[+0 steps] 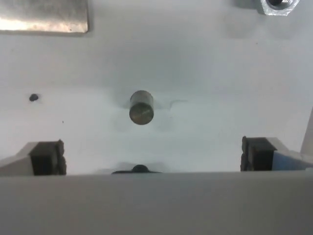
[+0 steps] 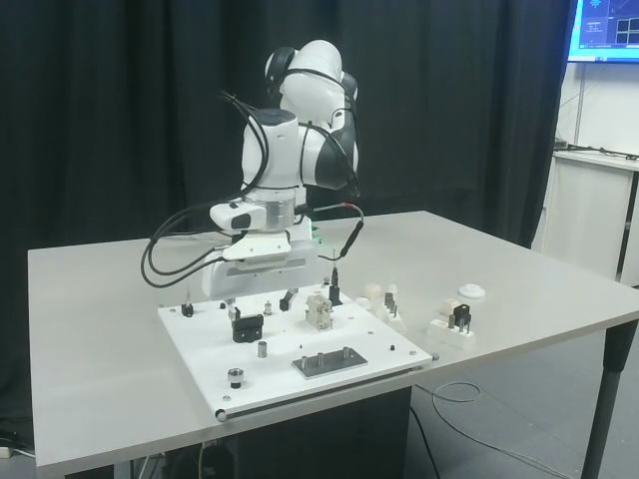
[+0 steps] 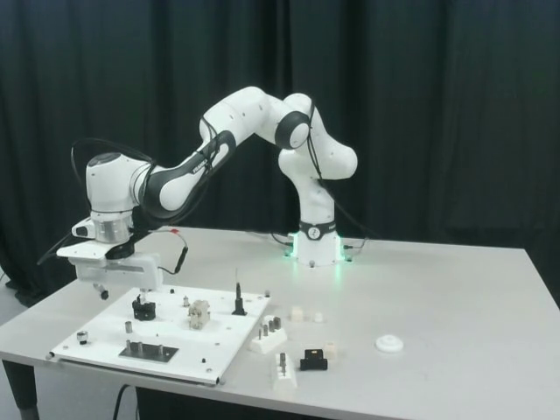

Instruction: Pick square peg 4.

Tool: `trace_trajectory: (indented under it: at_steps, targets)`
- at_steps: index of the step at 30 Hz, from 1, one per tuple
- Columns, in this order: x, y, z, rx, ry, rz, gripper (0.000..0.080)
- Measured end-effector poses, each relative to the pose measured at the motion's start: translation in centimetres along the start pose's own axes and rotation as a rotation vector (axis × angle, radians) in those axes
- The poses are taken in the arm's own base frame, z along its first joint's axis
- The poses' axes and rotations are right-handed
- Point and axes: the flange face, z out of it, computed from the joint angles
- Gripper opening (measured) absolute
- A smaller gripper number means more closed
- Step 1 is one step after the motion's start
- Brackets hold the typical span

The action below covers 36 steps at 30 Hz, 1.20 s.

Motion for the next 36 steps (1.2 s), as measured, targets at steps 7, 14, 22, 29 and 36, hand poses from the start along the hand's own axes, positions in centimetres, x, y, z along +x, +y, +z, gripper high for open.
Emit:
trace_trajectory:
  at_steps: [7, 14, 22, 29, 36]
  targets:
    - [0.0, 0.0, -0.5, 0.003, -0.003, -0.001, 0.0800]
    - [-0.2, -0.1, -1.1, 0.008, -0.010, -0.002, 0.0800]
    - [-0.5, -0.3, -1.7, 0.012, -0.027, -0.005, 0.0800]
    - [-1.1, -0.8, -2.2, 0.015, -0.055, -0.011, 0.0800]
    - [-2.0, -2.1, -2.7, 0.018, -0.091, -0.010, 0.0800]
